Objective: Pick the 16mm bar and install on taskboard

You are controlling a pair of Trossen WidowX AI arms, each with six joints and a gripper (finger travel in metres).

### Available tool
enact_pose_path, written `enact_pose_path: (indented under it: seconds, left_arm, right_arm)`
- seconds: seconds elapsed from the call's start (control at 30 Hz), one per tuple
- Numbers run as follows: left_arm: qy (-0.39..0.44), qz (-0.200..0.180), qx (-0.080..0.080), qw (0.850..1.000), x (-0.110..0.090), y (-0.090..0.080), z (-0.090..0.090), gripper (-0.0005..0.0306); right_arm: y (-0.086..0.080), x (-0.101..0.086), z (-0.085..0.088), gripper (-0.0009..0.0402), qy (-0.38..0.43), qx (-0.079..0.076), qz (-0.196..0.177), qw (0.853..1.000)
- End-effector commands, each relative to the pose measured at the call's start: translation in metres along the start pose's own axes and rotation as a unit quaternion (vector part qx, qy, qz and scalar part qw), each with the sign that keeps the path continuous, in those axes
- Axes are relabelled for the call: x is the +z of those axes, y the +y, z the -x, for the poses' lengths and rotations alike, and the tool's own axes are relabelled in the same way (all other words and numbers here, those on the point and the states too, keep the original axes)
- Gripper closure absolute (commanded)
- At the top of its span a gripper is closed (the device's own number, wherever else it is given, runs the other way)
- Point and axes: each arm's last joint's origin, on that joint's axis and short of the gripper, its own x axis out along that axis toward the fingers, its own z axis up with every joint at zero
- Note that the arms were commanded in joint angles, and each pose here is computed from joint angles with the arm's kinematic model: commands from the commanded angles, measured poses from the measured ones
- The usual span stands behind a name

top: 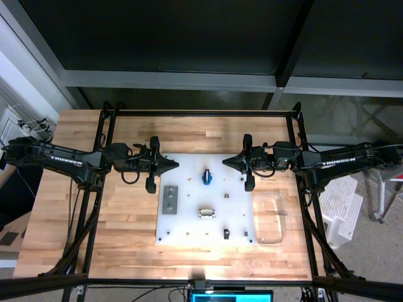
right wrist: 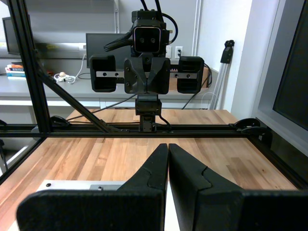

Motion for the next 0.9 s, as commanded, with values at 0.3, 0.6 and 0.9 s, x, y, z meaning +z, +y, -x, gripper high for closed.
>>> enact_pose_path:
  seconds: [0.3, 0.6, 0.9]
  left_arm:
    - [0.000, 0.000, 0.000, 1.000, -0.0001, 0.0000, -0.0001, 0.0300]
    - [0.000, 0.000, 0.000, 1.000, -0.0001, 0.0000, -0.0001, 0.0300]
    - [0.000, 0.000, 0.000, 1.000, -0.0001, 0.0000, -0.0001, 0.0300]
  right_arm:
    - [0.0001, 0.0000, 0.0000, 0.0393, 0.000, 0.000, 0.000, 1.000]
    - [0.0001, 0.0000, 0.0000, 0.0393, 0.000, 0.000, 0.000, 1.000]
    - [0.0001, 0.0000, 0.0000, 0.0393, 0.000, 0.000, 0.000, 1.000]
